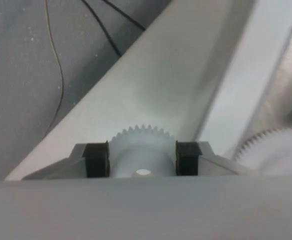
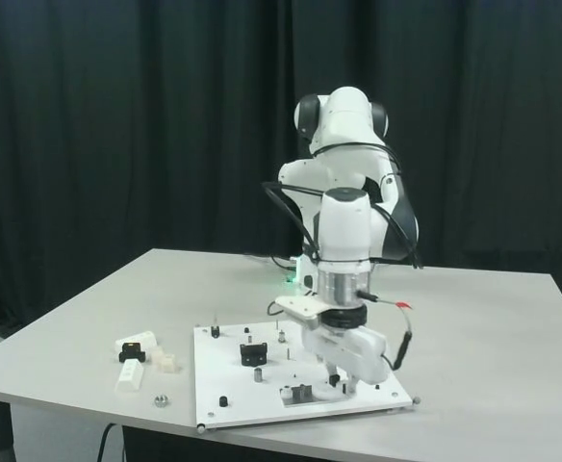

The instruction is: Place medium gear.

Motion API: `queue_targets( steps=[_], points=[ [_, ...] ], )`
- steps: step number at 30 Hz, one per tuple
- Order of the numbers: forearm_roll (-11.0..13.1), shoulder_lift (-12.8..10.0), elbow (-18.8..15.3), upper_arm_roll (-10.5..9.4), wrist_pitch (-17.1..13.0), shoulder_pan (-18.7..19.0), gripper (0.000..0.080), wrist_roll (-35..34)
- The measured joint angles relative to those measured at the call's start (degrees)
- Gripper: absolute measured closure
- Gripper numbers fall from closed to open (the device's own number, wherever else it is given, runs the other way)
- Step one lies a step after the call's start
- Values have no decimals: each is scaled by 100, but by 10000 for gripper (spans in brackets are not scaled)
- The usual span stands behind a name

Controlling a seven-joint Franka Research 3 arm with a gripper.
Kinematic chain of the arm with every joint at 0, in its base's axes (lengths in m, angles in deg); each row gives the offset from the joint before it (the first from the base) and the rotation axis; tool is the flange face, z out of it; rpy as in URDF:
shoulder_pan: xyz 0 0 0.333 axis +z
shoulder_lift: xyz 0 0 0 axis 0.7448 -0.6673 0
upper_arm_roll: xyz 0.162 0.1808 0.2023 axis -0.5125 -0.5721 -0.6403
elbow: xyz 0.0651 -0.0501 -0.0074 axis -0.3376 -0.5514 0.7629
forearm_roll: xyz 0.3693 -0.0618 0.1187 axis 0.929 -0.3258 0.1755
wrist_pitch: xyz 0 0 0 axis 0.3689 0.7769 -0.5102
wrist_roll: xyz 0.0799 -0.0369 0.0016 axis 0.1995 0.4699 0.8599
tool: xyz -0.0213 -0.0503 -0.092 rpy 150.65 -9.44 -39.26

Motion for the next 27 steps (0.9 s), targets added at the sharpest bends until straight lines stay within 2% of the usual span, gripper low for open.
queue_targets(
  steps=[8, 15, 27],
  points=[
    [5, -333, 410, -43, 218, 0, 519, 261],
    [6, -617, 704, -80, 285, 11, 519, 360],
    [6, -936, 973, -88, 334, 81, 519, 366]
  ],
)
